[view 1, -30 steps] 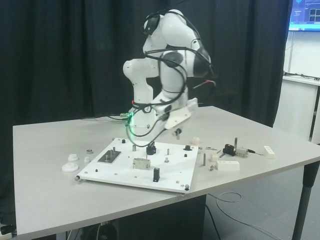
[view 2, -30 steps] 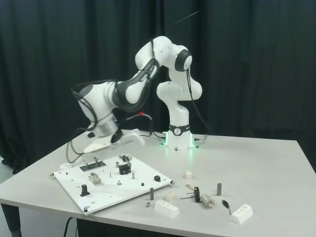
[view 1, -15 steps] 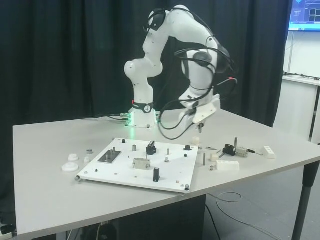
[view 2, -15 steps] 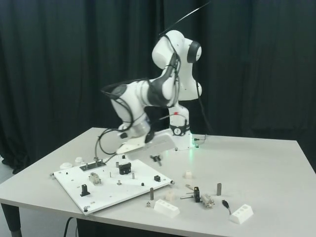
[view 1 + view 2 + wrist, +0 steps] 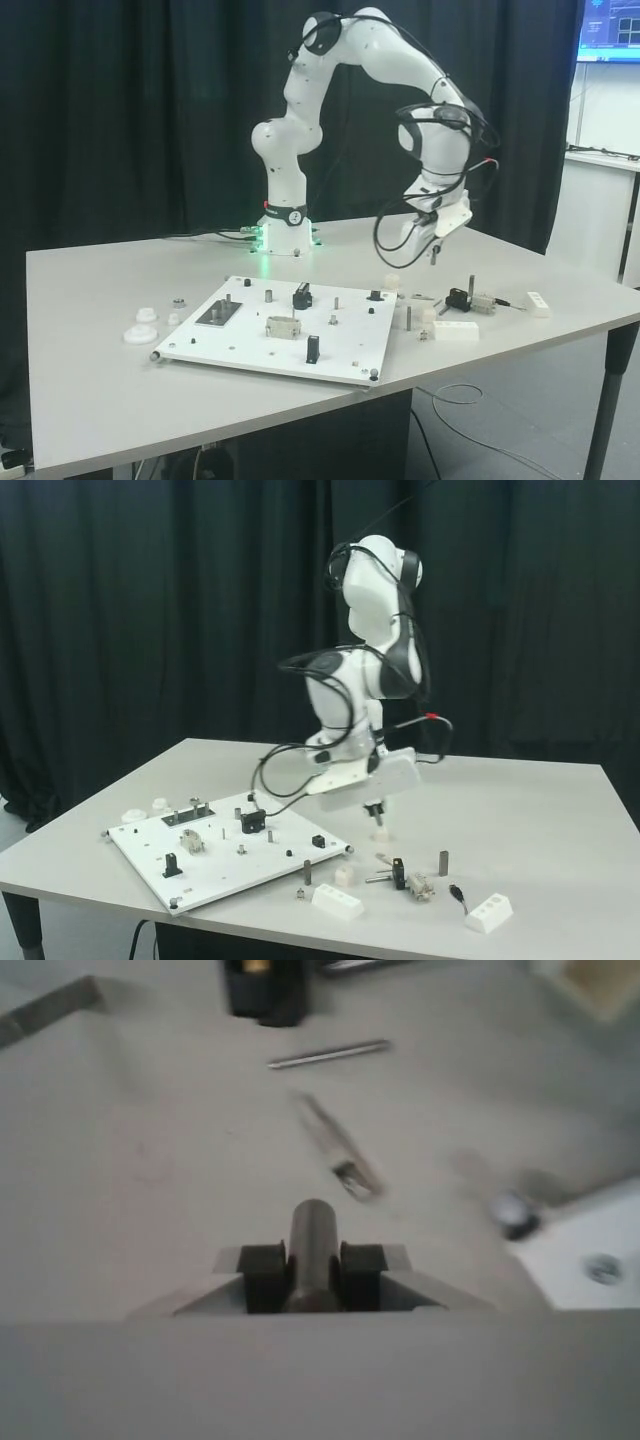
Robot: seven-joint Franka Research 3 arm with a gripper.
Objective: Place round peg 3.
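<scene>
Grey cylindrical round peg (image 5: 312, 1250) in end effector (image 5: 312, 1272)

You will find no text, label, brand or number that can be read in any of these views. A screen (image 5: 609, 30) at the upper corner of the first room view shows some light marks on it, but they are too small for you to make out as words or figures. The white board (image 5: 280, 330), the small parts on the table (image 5: 520, 810) and the arm's casing carry no lettering you could read.
</scene>
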